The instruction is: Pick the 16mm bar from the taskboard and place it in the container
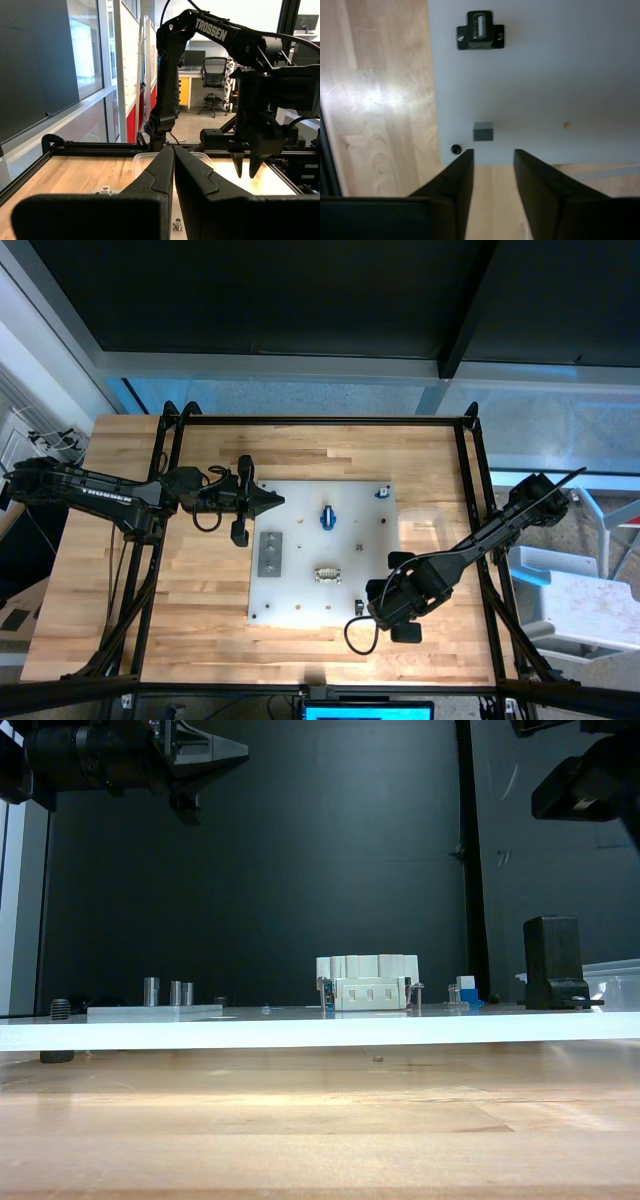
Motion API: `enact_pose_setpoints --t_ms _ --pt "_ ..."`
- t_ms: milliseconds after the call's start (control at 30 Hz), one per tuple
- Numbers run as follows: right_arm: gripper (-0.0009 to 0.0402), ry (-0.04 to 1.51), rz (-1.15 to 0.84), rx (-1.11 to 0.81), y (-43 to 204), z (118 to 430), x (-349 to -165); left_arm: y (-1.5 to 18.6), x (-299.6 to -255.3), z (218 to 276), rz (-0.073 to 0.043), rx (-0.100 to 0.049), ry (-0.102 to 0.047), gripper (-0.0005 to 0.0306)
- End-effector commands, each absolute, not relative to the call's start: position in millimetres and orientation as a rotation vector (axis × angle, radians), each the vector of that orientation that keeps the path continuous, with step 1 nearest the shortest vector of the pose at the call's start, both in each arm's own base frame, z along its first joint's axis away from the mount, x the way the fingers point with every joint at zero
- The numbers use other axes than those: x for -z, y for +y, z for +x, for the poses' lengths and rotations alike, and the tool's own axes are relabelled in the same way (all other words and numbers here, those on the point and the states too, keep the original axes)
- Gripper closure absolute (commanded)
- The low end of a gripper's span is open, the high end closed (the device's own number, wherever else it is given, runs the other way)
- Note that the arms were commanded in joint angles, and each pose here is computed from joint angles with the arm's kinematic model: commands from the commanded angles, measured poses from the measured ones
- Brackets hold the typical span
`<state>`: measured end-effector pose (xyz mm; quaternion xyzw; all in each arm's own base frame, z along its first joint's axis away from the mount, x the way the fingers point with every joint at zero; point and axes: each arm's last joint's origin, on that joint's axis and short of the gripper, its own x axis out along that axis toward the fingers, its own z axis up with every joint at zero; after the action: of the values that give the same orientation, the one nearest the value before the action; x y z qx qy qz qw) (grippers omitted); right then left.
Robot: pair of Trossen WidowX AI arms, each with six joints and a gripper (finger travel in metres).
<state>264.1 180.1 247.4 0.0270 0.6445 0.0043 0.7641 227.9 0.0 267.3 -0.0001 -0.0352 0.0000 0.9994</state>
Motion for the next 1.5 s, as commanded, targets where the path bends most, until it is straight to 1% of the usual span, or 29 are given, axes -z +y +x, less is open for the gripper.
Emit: enact_pose_setpoints --t_ms 33,167,300,600,833,1267,1500 --pt "0.0227 1.386 0.054 0.0 180.5 264.9 -246.5 0.0 -267.2 227.9 0.0 0.0 -0.07 0.03" --pt "0.0184 1.388 0.053 0.013 180.2 263.8 -243.0 0.0 -267.2 227.9 0.0 0.0 -0.07 0.03" --pt "0.0164 1.391 0.051 0.014 180.7 262.2 -236.4 0.0 -267.2 227.9 0.0 0.0 -0.07 0.03" --pt "0.0166 1.39 0.047 0.008 182.2 260.5 -223.6 0.0 -267.2 227.9 0.0 0.0 -0.07 0.03" --pt "0.0166 1.408 0.019 0.005 188.6 263.5 -211.5 0.0 -267.2 227.9 0.0 0.0 -0.07 0.03" --pt "0.0166 1.396 -0.009 0.01 192.3 265.3 -205.0 0.0 -267.2 227.9 0.0 0.0 -0.07 0.03" --pt "0.0166 1.39 -0.009 0.003 192.1 263.5 -196.5 0.0 -267.2 227.9 0.0 0.0 -0.07 0.03"
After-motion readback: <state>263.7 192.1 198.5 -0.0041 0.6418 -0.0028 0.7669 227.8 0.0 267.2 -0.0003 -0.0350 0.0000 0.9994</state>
